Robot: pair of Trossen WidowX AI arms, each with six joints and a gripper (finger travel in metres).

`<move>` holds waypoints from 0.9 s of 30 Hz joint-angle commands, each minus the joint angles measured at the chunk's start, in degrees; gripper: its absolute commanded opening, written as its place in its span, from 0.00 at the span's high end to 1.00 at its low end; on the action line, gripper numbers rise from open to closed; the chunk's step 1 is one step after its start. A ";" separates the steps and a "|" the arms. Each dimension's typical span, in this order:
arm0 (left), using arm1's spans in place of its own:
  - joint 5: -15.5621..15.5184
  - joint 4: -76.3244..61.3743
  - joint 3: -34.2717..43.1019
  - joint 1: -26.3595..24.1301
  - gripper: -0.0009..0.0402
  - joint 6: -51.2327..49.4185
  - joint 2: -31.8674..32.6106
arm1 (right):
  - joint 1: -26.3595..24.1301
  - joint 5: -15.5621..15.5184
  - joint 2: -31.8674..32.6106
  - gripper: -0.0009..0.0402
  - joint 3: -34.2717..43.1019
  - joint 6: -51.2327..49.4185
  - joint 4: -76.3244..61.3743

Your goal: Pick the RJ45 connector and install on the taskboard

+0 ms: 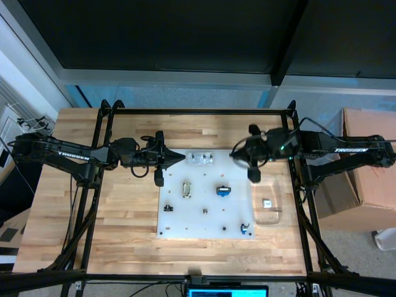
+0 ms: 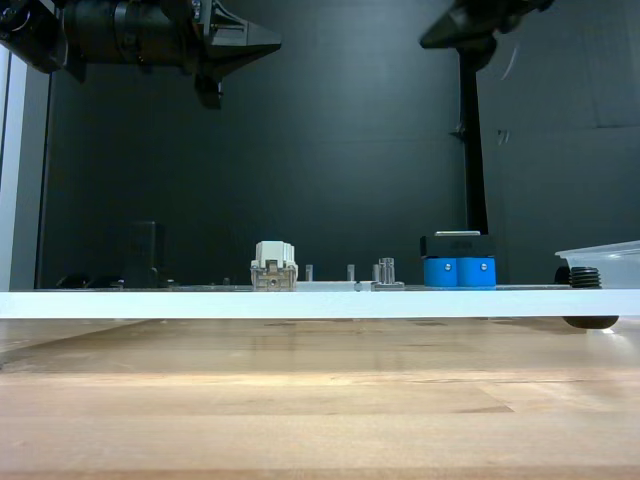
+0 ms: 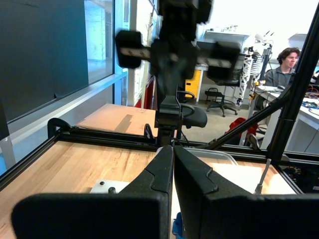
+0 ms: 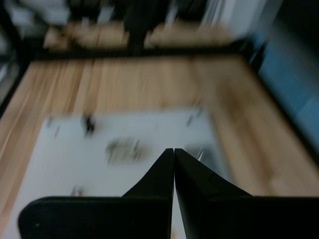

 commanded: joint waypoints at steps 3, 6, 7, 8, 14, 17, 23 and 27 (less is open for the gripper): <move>0.00 0.00 0.00 0.02 0.98 0.02 0.02 | -3.48 -5.25 -2.84 0.98 -8.68 -0.37 18.21; 0.00 0.02 0.00 0.00 0.98 0.02 0.02 | -4.11 -6.40 -3.43 0.98 -13.62 -0.11 27.36; 0.00 0.02 0.00 0.00 0.98 0.02 0.02 | -4.11 -6.38 -3.56 0.98 -15.04 -0.07 29.94; 0.00 0.02 0.00 0.02 0.98 0.02 0.02 | -4.09 -6.36 -3.56 0.98 -16.33 -0.02 32.37; 0.00 0.02 0.00 0.02 0.98 0.02 0.00 | -4.00 -6.12 -3.45 0.98 -23.43 0.79 44.72; 0.00 0.00 0.00 0.00 0.98 0.02 0.00 | -3.93 -6.25 -3.45 0.98 -25.97 1.62 49.42; 0.00 0.02 0.00 0.00 0.98 0.02 0.00 | -3.98 -7.69 -3.45 0.98 -28.52 2.12 53.05; 0.00 0.02 0.00 0.00 0.98 0.02 0.02 | -3.98 -8.96 -3.45 0.98 -29.16 2.14 53.20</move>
